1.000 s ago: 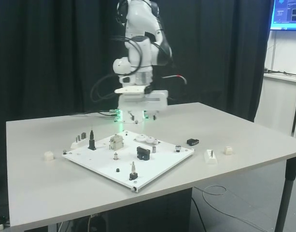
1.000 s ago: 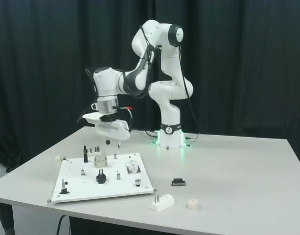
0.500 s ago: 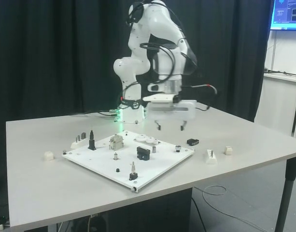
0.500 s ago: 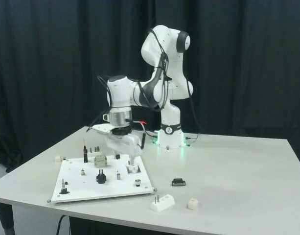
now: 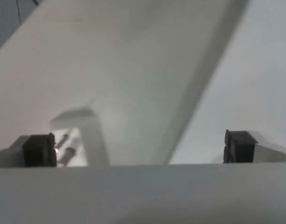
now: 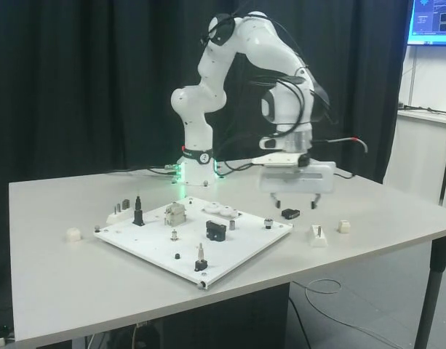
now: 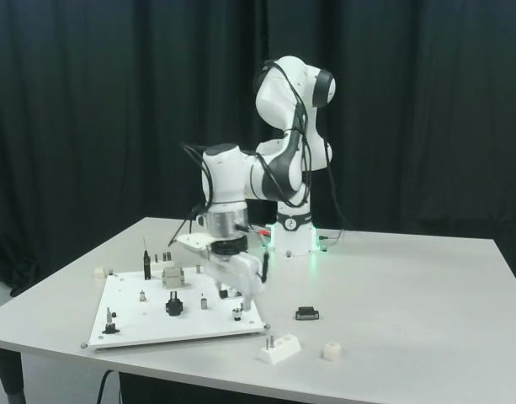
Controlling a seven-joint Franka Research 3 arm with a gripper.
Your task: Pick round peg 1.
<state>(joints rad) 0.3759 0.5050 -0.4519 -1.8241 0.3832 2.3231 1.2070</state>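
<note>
Since the earlier frames the arm has swung from over the white board's far side toward the board's near corner on the small holder's side, and sunk lower.

First room view: the gripper point(image 6: 296, 205) hangs with jaws spread and empty, above the table point(image 6: 55, 283) between the board point(image 6: 153, 251) and the white holder point(image 6: 319, 235) carrying a short upright pin, probably round peg 1 point(image 6: 319, 229).

Second room view: the gripper point(image 7: 239, 293) hovers over the board's corner, the holder point(image 7: 279, 348) near but apart.

Wrist view: both fingertips point(image 5: 40, 150) are wide apart; the holder with its pin point(image 5: 63, 145) lies beside one.

This looks like the approach; next it needs centring over the pin, then descending.
</note>
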